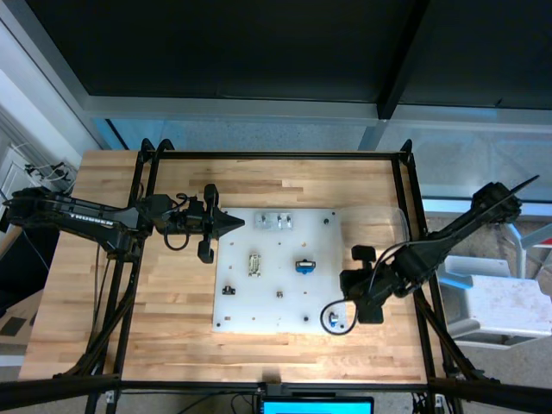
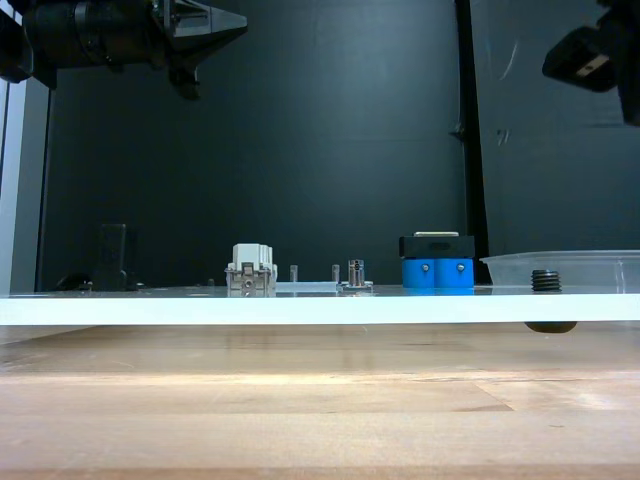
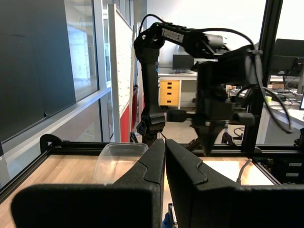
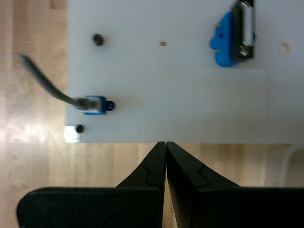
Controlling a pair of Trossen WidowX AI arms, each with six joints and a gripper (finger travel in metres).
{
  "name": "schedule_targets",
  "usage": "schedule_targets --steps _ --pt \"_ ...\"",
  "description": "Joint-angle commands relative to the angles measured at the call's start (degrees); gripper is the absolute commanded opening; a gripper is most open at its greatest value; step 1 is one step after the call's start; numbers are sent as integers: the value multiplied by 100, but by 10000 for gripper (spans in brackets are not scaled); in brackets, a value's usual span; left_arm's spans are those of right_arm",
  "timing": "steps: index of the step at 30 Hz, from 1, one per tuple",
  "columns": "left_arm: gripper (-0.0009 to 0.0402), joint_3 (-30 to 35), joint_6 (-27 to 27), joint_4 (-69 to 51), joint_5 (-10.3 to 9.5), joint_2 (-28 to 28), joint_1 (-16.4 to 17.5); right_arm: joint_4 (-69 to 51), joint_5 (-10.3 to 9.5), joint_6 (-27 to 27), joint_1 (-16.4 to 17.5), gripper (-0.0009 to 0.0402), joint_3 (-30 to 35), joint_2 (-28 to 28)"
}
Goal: Remove the rj45 connector and place it in the container
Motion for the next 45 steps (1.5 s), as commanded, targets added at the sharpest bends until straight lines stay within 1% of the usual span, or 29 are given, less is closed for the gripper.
schedule_targets --steps 1,3,6,8,10,16,19,23,29,32,33,34,37,42,45 --pt "0 0 0 0 2 2 2 -31 -50 50 125 0 247 223" --pt "0 0 0 0 2 2 0 -70 -52 142 184 0 387 352" --pt "0 0 0 0 2 2 2 -103 -142 249 258 0 525 481" --pt "0 0 0 0 0 2 0 -142 -258 354 319 0 592 566" --pt "0 0 0 0 2 2 0 -245 -308 496 404 0 691 673" --pt "0 0 0 2 0 2 2 -262 -315 590 605 1 951 1003" --pt "0 0 0 0 2 2 2 -179 -339 605 643 13 1021 1104" --pt "0 0 0 2 2 2 2 -186 -175 634 654 56 1143 1261" --pt "0 0 0 2 2 2 0 -179 -149 715 662 132 1132 1397" --pt "0 0 0 0 2 2 2 -170 -125 730 669 156 1132 1419" --pt "0 0 0 0 2 2 0 -166 -57 730 669 161 1132 1419" --pt "0 0 0 2 2 4 0 -164 -42 728 667 165 1132 1419" --pt "0 0 0 0 2 2 0 -129 -39 730 669 170 1088 1419" --pt "0 0 0 2 2 2 2 271 -26 723 662 175 824 1419" --pt "0 0 0 0 2 2 0 446 116 728 662 181 702 1419"
